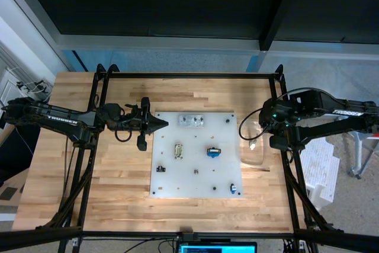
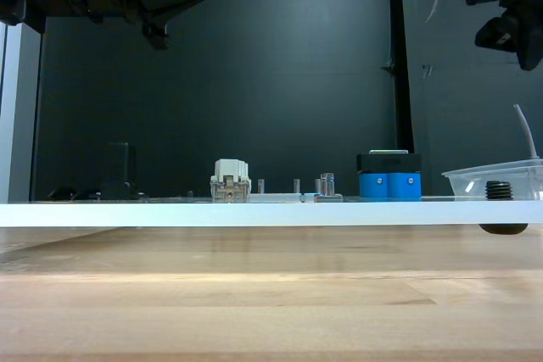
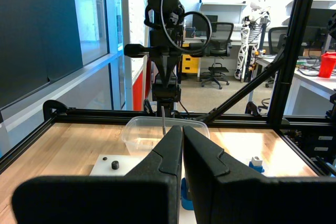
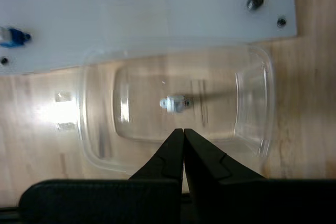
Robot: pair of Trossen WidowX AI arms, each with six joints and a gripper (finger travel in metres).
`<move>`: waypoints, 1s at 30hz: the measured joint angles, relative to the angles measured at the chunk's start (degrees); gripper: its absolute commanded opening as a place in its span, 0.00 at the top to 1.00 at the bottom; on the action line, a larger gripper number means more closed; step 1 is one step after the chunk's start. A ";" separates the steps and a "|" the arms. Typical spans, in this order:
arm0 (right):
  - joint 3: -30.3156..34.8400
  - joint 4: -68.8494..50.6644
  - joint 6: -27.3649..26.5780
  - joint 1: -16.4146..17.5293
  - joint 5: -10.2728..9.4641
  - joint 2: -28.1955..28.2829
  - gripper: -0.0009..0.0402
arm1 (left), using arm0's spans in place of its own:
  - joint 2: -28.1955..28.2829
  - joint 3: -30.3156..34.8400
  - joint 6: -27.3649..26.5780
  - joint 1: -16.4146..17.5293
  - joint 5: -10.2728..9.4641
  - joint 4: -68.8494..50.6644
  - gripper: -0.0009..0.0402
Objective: Pick the RJ45 connector and install on taskboard
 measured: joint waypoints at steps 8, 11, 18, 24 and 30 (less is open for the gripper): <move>-2.97 1.44 0.00 0.00 0.00 1.07 0.81 | 0.00 0.02 0.00 0.00 0.00 -0.02 0.98; -3.89 2.21 0.17 0.00 0.00 1.11 0.73 | 0.00 0.02 0.00 0.00 0.02 0.00 0.98; -6.84 4.79 2.47 0.13 0.00 1.16 0.58 | 0.00 0.00 0.00 0.00 0.02 -0.02 0.98; -9.75 7.65 4.15 0.31 0.02 1.16 0.50 | 0.00 0.00 0.00 0.00 0.02 -0.02 0.98; -14.49 12.61 4.37 0.55 0.87 1.16 0.49 | 0.00 0.00 -0.02 0.00 0.02 -0.02 0.98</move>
